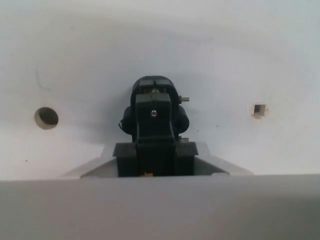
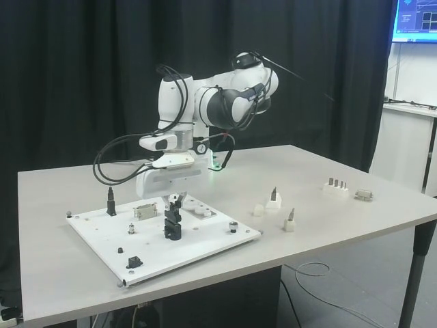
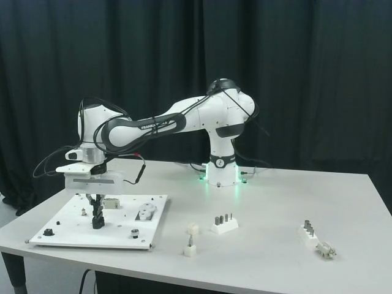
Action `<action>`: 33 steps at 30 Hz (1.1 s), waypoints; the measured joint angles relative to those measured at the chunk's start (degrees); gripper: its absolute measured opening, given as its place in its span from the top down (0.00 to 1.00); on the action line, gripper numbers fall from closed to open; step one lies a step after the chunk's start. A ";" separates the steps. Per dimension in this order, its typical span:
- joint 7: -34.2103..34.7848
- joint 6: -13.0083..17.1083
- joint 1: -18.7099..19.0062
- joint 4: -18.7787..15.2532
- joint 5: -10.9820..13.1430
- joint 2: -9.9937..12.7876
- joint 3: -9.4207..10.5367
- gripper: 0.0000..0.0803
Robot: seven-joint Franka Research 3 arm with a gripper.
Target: Insert D-SUB.
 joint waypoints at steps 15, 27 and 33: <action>4.25 -0.11 -0.04 0.04 0.00 0.00 -0.02 0.82; 3.94 -0.25 -0.04 0.71 0.01 0.01 0.12 0.82; 3.40 -0.21 -0.12 1.07 0.00 0.12 0.14 0.82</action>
